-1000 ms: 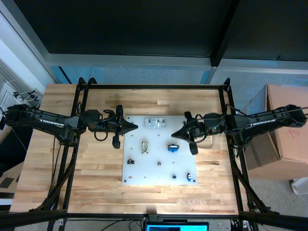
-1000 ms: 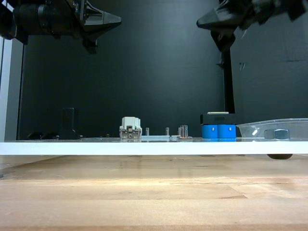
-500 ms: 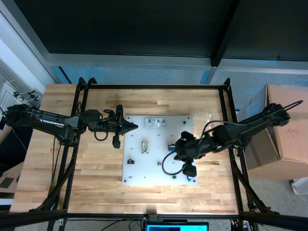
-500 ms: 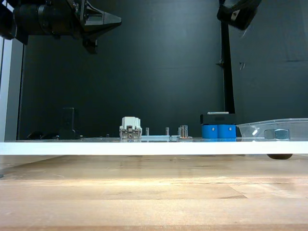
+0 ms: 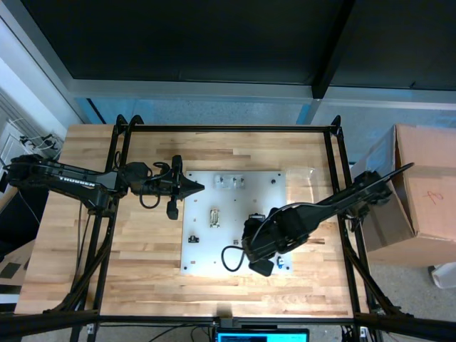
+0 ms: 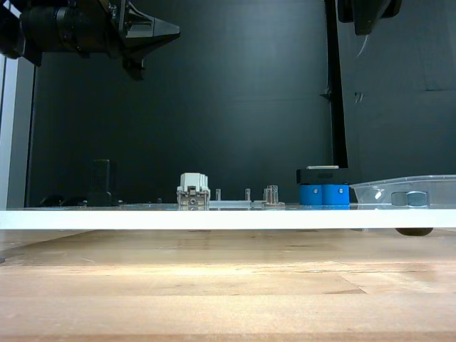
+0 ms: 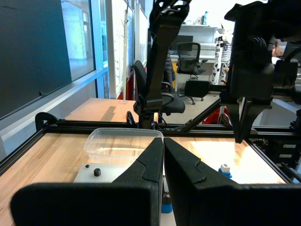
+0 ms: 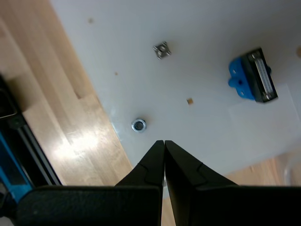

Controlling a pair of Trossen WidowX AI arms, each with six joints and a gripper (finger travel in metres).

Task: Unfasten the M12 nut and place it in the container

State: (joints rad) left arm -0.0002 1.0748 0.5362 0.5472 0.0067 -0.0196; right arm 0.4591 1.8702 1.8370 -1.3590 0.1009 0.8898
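Jaws on the left gripper [image 5: 200, 187] are pressed together and hold nothing; the left wrist view shows the two fingers [image 7: 150, 160] meeting along one thin seam. This gripper hangs high over the left edge of the white board [image 5: 214, 265] and points level toward the right arm.

Jaws on the right gripper [image 8: 164, 141] are also pressed together and hold nothing. The right arm [image 5: 335, 203] reaches in from the right edge of the counter [image 5: 128, 242], with its gripper over the near right part of the board, pointing down. In the low view only a dark part of this arm [image 6: 367, 14] shows, well above the board.

The M12 nut [image 8: 138, 125] sits on its stud on the board, close to the board's near edge, free of both grippers. In the low view the nut [image 6: 410, 198] stands low against the board with no ribs showing and appears in front of the clear container [image 6: 399, 182]. In the high view the right arm covers the nut's place. The container [image 5: 302, 178] stands just beside the board's far right corner, well apart from the nut.

Other board fittings:
- a blue connector [image 8: 251, 80];
- a small silver part [image 8: 161, 49].
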